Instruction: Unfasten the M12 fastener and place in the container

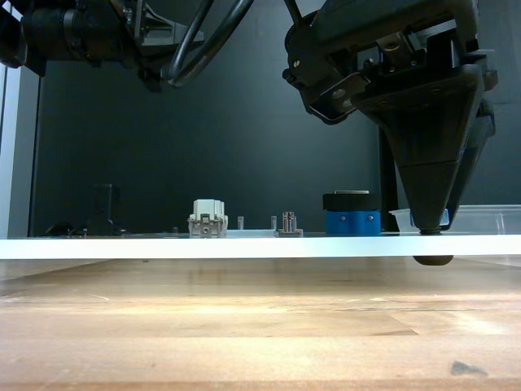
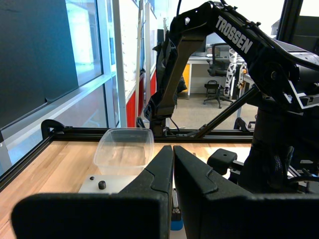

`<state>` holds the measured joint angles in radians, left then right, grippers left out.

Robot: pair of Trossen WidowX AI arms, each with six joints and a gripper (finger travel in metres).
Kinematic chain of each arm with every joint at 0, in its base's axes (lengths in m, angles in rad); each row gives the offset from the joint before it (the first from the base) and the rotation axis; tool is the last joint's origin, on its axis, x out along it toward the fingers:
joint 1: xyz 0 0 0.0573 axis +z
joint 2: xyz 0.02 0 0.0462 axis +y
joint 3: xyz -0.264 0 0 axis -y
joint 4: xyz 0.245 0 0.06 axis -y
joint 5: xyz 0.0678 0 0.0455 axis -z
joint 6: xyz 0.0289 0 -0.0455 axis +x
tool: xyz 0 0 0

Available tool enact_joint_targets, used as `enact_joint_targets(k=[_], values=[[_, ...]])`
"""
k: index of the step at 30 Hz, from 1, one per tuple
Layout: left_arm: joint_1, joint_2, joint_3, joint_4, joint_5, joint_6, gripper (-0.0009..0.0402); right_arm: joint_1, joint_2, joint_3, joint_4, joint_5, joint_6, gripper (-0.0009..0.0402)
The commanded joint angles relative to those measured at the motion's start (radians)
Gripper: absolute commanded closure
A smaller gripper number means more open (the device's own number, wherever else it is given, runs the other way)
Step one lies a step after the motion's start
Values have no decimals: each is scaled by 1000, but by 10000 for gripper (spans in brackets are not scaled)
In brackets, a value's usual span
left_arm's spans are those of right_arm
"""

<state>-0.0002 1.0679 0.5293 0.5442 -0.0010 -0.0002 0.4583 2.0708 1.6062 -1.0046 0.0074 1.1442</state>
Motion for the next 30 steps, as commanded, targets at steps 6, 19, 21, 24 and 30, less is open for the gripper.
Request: enact_joint_targets(k=[6,19,21,24,30], values=[[0,0,0,0,0,0,393,0,-1,0,18,0,-5,318],[0,0,0,0,0,0,393,1,-5,0,18,-32,-446,393],[0,0,0,0,0,0,393,2,-6,0,18,-38,-563,390],[0,0,0,0,0,0,393,2,-10,0,11,-37,-711,391],[0,0,0,0,0,0,393,2,-24,0,-5,-35,-903,393]])
